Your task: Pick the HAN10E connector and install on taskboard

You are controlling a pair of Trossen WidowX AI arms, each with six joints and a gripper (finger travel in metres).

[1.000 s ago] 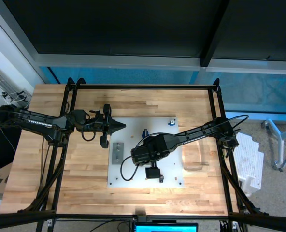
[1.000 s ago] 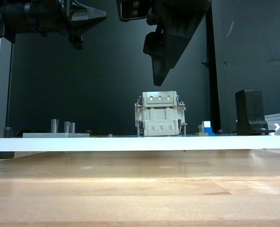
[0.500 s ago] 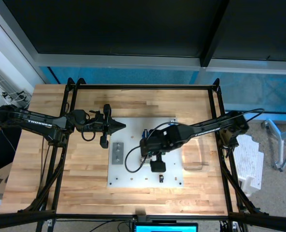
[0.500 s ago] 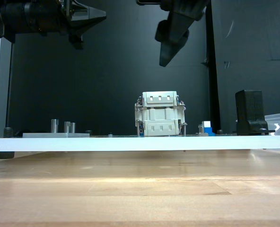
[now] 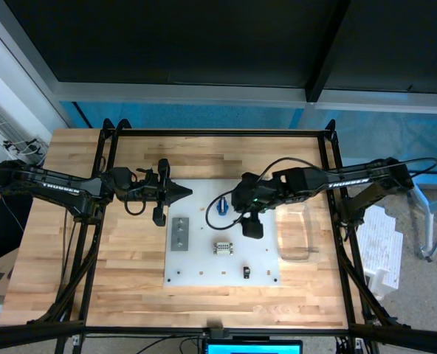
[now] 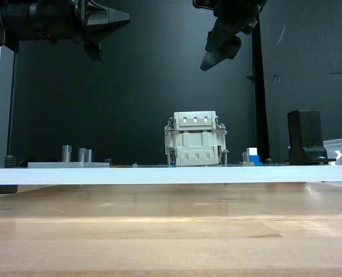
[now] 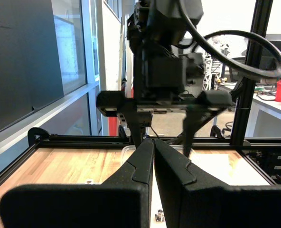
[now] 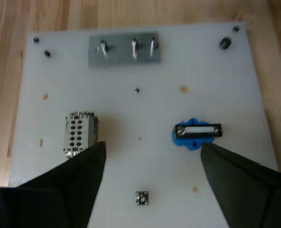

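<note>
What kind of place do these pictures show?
Probably a robotics laboratory: a framed wooden bench, a white taskboard holding the HAN10E connector, the left tool shut above the board's far-left corner, the right tool open above it.

my left claw (image 7: 153, 145) fingers pressed together, my right claw (image 7: 163, 135) hanging ahead, fingers spread, wooden bench (image 7: 60, 166) below

Beige-grey HAN10E connector (image 5: 221, 248), white taskboard (image 5: 195, 259)

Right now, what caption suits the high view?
HAN10E connector stands on the taskboard; open right gripper hovers above it near the blue part; shut left gripper hangs over its far-left corner.
</note>
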